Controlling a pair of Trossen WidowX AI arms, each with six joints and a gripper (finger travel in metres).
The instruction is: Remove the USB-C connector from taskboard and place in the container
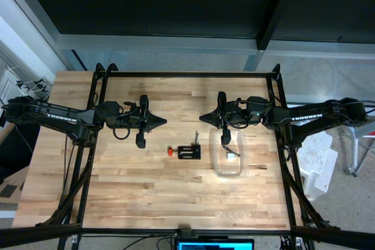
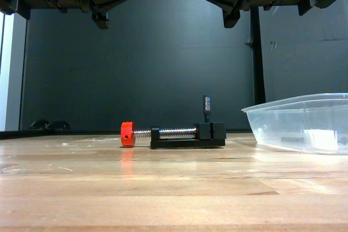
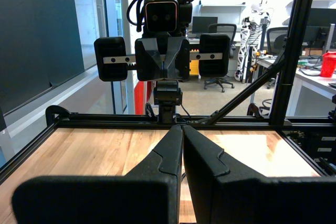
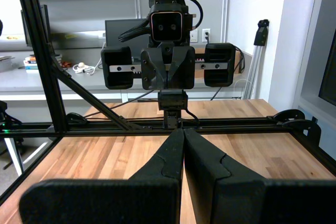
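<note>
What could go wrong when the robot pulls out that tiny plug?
The left end effector and right end effector hover shut, high above the table. The USB-C connector is thin and upright in the taskboard, so a grasp might slip. The taskboard seems unfastened and might lift too. The container sits close; an arm might bump it.

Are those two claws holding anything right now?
Nothing. The left gripper and right gripper hang shut and empty above the table; the USB-C connector stands in the taskboard.
</note>
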